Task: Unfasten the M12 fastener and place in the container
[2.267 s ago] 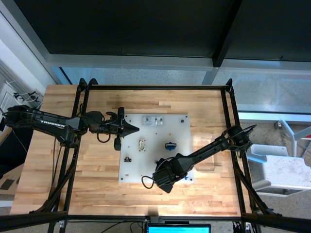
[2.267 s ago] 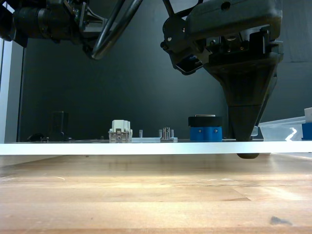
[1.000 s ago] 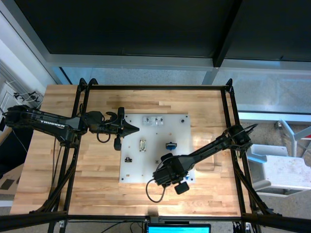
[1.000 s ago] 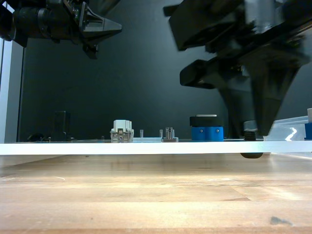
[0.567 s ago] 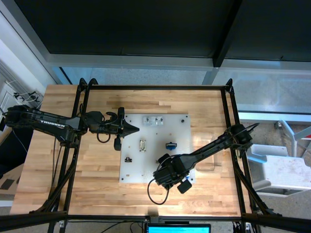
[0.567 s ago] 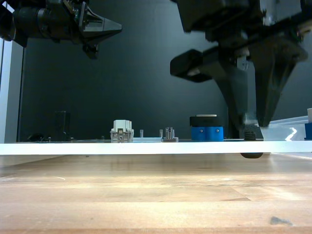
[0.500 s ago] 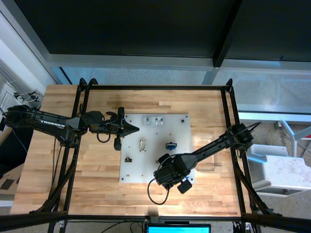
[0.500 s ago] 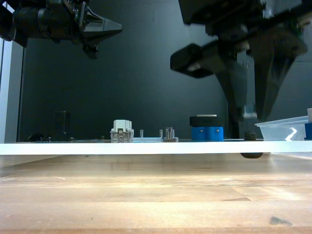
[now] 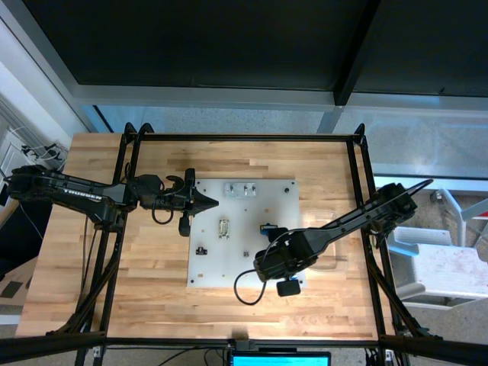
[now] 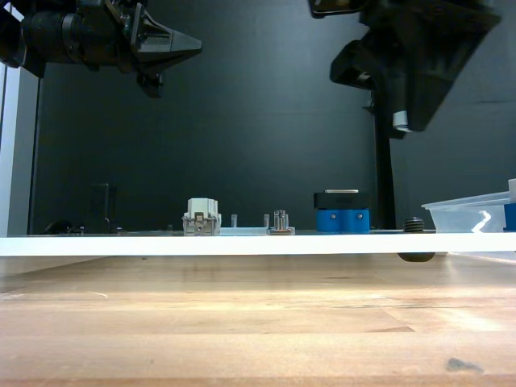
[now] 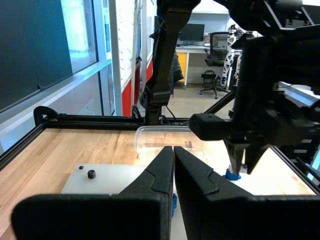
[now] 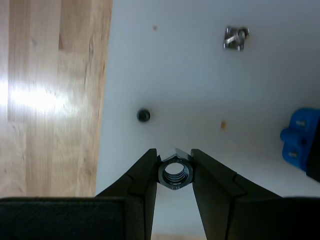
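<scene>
Arms: two are counted, one at each side of the worktop [image 9: 114,252], with one white board [image 9: 229,263] lying between them.
Left gripper [image 9: 212,203]: one, held by the board's upper left edge in the high view and well above the board at the upper left of the low view. Its fingers are pressed together on nothing.
Right gripper [image 12: 174,153]: one, clamped on the nut and held high at the upper right of the low view.
M12 nut [image 12: 175,174]: one, silver and six-sided. It is off its stud and is pinched between the right gripper's fingertips above the white board.
Stud [image 10: 414,225]: one, short and black, with its ribs laid bare. It is seen at the lower right of the low view.
Container [image 10: 472,211]: one clear tray, set just beyond the board's right edge.
Blue part [image 10: 340,219]: one, standing on the board, left of the stud in the low view.
Change: half a second earlier the right gripper was down at the stud. It has since been lifted well clear with the nut and shifted rightward in the high view. The left gripper is unmoved.
</scene>
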Robot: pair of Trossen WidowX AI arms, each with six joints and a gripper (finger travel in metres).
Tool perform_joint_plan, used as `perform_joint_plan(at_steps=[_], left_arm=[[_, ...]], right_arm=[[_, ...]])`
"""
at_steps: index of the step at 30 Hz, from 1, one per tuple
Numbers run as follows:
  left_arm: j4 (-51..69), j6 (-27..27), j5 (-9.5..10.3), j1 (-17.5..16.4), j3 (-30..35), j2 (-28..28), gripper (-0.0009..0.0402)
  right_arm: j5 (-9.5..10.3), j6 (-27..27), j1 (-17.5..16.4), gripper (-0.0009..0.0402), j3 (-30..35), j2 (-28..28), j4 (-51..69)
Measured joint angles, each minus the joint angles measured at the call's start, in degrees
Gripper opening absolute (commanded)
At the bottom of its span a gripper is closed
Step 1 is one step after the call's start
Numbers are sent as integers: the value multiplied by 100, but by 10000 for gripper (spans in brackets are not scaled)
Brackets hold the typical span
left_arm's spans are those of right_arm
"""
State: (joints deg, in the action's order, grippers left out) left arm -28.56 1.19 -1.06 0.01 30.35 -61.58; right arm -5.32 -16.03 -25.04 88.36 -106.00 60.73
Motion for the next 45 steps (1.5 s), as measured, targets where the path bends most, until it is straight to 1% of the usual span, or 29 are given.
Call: perform_joint_plan(at_steps=[3,7,12,22,29,33,36,40,45], left_arm=[[0,0,2,0,2,0,0],[-2,-2,0,0,2,0,0],[0,-2,0,0,2,0,0],[0,-2,0,0,2,-2,0],[0,-2,0,0,2,-2,0],[0,-2,2,0,0,-2,0],[-2,0,0,0,0,-2,0],[0,-2,2,0,2,-2,0],[-2,-2,0,0,0,-2,0]], right_arm=[[7,-7,46,2,-264,249,-2],[-4,-15,201,2,-667,608,-13],[-7,-15,398,2,-1259,1093,-26],[-7,-11,669,2,-2498,2079,-50],[-7,-17,743,2,-3193,2767,-61],[-4,-155,743,2,-3480,3067,-57],[57,-210,745,2,-3628,3220,-57],[72,-297,743,2,-3722,3327,-26],[85,-299,743,2,-3727,3333,22]])
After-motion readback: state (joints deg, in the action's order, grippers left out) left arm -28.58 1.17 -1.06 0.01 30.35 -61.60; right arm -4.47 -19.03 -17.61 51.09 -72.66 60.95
